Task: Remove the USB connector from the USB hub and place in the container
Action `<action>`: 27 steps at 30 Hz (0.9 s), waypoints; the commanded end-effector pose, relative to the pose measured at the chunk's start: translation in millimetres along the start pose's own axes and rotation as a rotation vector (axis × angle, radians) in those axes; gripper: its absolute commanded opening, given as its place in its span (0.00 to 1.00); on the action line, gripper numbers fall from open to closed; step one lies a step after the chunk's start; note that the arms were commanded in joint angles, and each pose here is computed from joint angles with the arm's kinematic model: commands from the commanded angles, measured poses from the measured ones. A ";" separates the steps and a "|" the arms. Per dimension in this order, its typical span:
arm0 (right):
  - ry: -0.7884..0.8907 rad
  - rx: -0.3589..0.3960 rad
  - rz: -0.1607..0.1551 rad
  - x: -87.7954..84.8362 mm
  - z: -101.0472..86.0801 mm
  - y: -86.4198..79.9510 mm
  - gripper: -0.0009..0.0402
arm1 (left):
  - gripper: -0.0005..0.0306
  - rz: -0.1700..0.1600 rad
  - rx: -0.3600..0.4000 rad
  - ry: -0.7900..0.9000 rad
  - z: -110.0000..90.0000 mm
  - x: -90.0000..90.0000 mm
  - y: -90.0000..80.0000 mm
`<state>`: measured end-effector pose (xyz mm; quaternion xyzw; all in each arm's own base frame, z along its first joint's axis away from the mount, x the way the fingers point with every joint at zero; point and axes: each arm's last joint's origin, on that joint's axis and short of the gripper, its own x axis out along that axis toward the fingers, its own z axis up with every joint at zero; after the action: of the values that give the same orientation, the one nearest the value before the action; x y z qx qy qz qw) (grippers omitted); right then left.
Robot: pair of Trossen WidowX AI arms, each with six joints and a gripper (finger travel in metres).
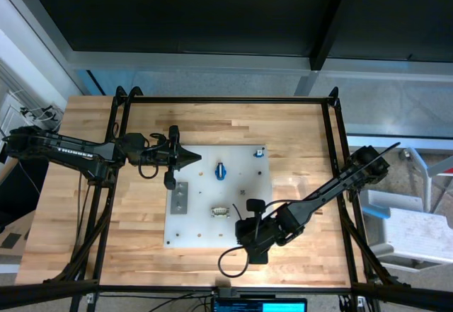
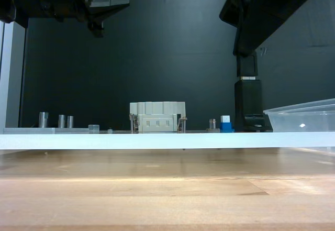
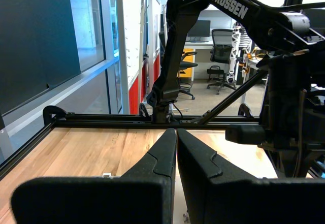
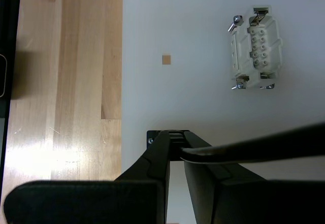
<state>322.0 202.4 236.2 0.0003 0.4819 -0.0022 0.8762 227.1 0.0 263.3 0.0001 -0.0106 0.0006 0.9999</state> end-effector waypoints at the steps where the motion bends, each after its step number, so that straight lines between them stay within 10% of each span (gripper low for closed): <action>1: -0.038 0.021 0.003 -3.9 -5.9 -2.6 0.02 | 0.02 -0.001 0.000 0.000 0.0 0.1 0.0; 27: -0.008 -0.016 0.027 -8.9 -3.7 -5.9 0.02 | 0.02 0.000 0.000 0.000 0.0 0.1 0.0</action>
<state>311.1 195.1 240.6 0.0050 0.4743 0.0081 0.8803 227.0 0.0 263.1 0.0001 -0.0104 0.0004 0.9999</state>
